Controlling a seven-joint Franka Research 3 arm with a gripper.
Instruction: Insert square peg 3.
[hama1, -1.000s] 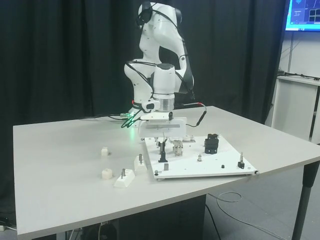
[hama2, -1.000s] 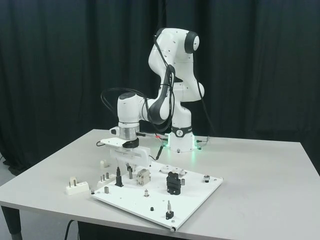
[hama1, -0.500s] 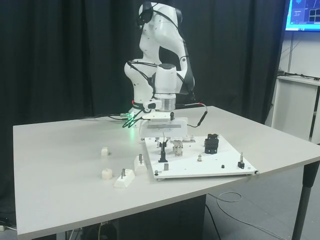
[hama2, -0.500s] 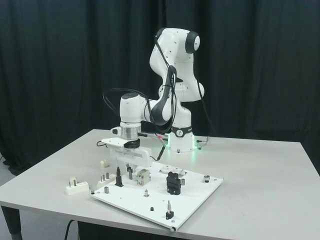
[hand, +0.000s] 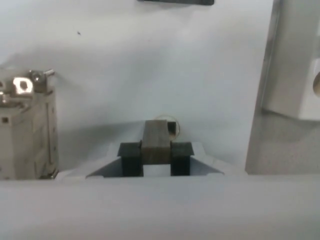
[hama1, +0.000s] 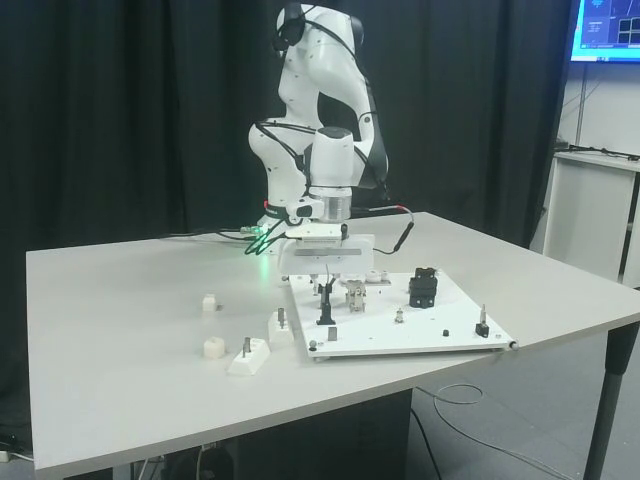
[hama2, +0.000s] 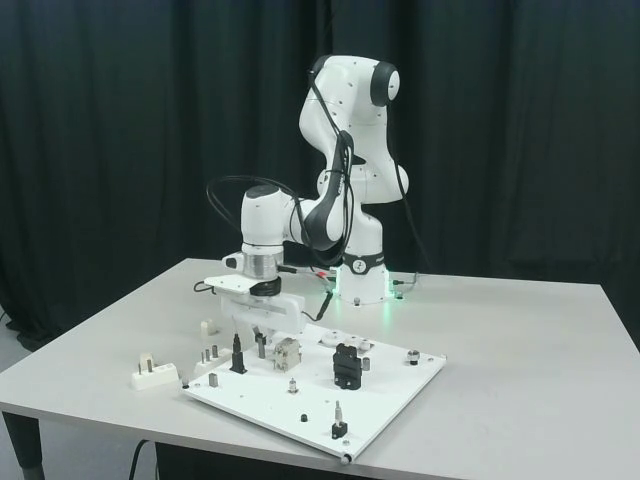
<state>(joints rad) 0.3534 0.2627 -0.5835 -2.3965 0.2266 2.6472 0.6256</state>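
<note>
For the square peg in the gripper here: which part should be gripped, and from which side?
Grip the square peg by its upper end, coming straight down from above. Its flat opposite faces give the black fingertips full contact. The gripper holds it this way, with the lower end free and pointing at the white board.

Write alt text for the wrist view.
The end effector grips a square peg between its two black fingertips, just above the white board. A metal block fixture stands to one side, a white part to the other.
</note>
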